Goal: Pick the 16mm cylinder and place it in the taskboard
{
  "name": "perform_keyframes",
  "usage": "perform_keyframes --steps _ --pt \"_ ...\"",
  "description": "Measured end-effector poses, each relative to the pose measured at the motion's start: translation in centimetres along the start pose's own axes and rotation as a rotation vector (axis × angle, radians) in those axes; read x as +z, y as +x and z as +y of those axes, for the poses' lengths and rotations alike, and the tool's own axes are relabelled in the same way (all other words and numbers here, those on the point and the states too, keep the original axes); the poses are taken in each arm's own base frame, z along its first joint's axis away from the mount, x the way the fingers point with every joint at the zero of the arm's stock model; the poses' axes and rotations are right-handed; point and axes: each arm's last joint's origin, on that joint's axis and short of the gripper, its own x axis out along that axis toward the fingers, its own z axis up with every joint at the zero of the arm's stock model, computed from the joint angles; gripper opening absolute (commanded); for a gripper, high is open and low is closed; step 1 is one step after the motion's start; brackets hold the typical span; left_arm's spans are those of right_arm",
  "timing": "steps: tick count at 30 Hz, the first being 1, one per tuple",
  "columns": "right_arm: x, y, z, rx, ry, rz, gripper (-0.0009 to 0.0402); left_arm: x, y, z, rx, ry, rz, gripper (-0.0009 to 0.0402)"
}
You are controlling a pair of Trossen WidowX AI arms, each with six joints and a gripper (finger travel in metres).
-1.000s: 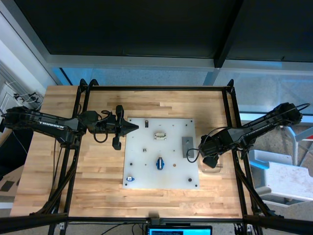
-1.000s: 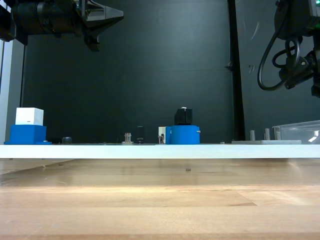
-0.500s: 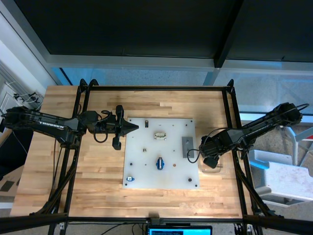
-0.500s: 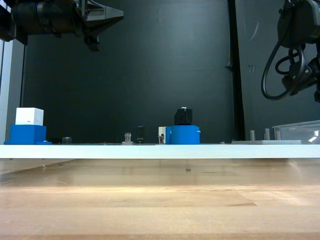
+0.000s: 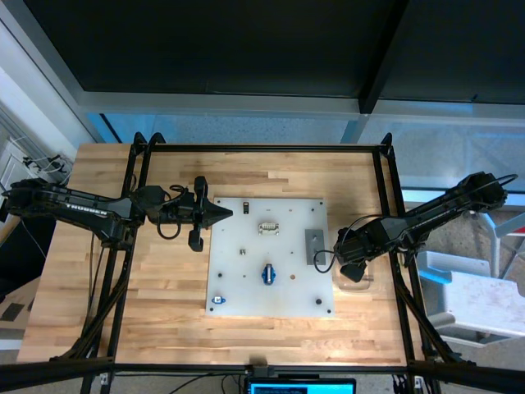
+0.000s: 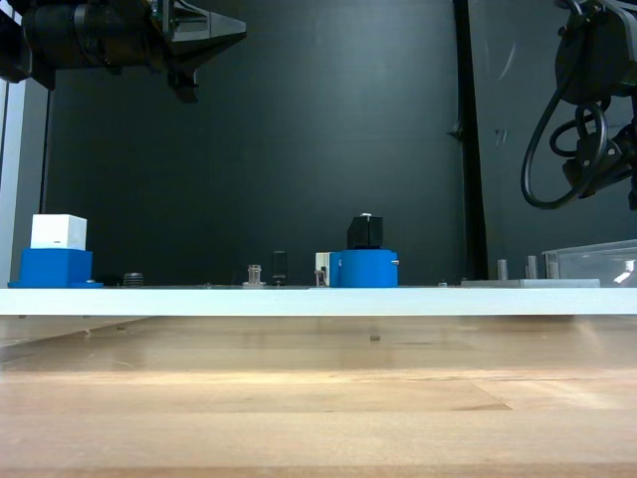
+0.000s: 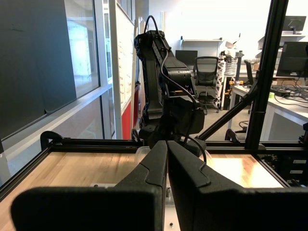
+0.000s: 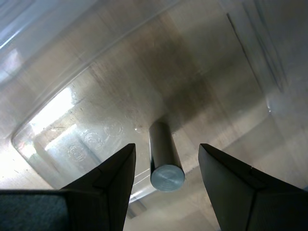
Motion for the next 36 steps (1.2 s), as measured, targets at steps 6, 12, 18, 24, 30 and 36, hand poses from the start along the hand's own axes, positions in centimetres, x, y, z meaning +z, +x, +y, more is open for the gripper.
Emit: perform_keyframes --steps 6,12,18,24,30,36 --pt "0.02 0.0 0.02 0.001 0.0 -0.004 0.018 -0.02 0.0 0.0 0.0 0.0 0.0 0.0" --pt "0.09 0.0 0.11 0.011 0.002 -0.012 0.0149 -0.01 0.0 0.0 0.0 0.0 0.0 0.0" --pt "0.09 0.0 0.12 0.012 0.002 -0.012 0.0107 0.0 0.01 0.0 0.0 0.0 0.0 0.0" --pt "0.1 0.0 0.12 0.012 0.002 -0.012 0.0073 -0.01 0.0 0.0 0.0 0.0 0.0 0.0" --pt "0.1 0.0 0.12 0.012 0.002 -0.012 0.0049 -0.01 0.0 0.0 0.0 0.0 0.0 0.0" --pt "0.1 0.0 0.12 0.012 0.001 -0.012 0.0031 -0.01 0.01 0.0 0.0 0.0 0.0 0.0"
